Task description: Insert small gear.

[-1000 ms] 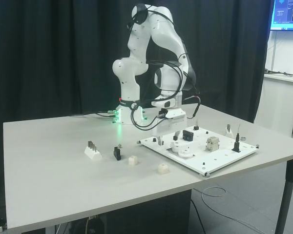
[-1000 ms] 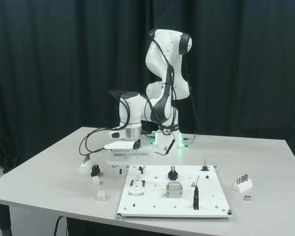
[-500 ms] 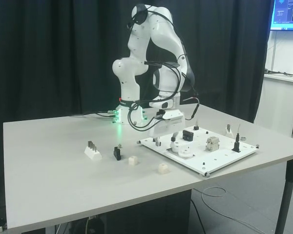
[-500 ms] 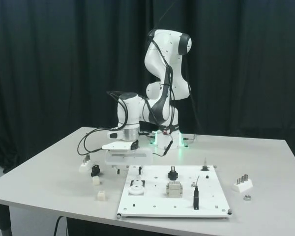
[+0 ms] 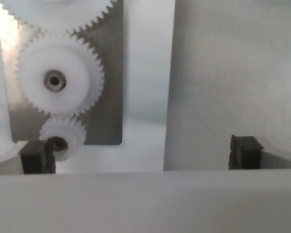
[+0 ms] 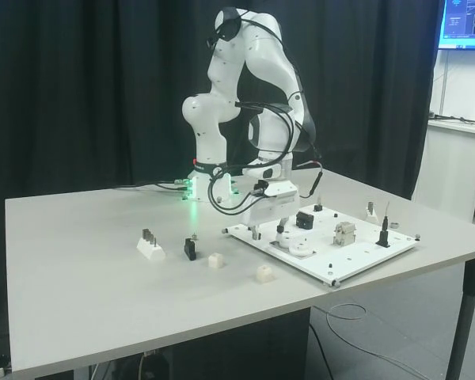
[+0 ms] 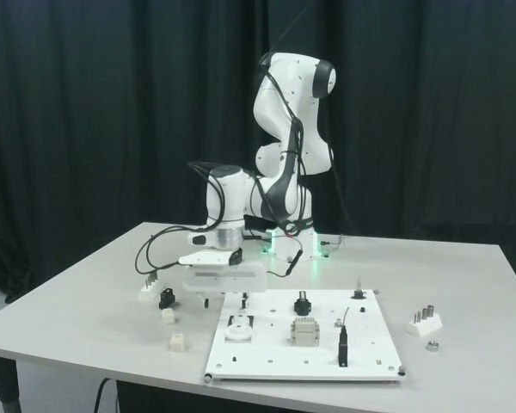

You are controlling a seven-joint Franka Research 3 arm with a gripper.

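Observation:
In the wrist view the small white gear [image 5: 63,138] sits on the grey metal plate [image 5: 111,111] of the white board [image 5: 145,73], its teeth meshed with the medium gear [image 5: 58,80]; a larger gear [image 5: 53,9] lies beyond. My gripper [image 5: 140,153] is open wide and holds nothing. One black fingertip [image 5: 36,155] is right beside the small gear, the other over the grey table. In the room views the gripper [image 6: 267,229] [image 7: 225,299] hovers low over the board's edge, by the gear stack [image 6: 302,246] [image 7: 238,328].
The board [image 7: 275,353] also carries a black knob [image 7: 303,303], a metal block [image 7: 304,331] and a black upright part [image 7: 343,348]. Off the board stand a white pin holder [image 6: 150,244], a black piece [image 6: 189,248], two white cubes [image 6: 215,260] and another pin holder [image 7: 424,321].
The hand has shifted slightly away from the gears toward the board's edge. The fingers stay open and the gears have not moved.

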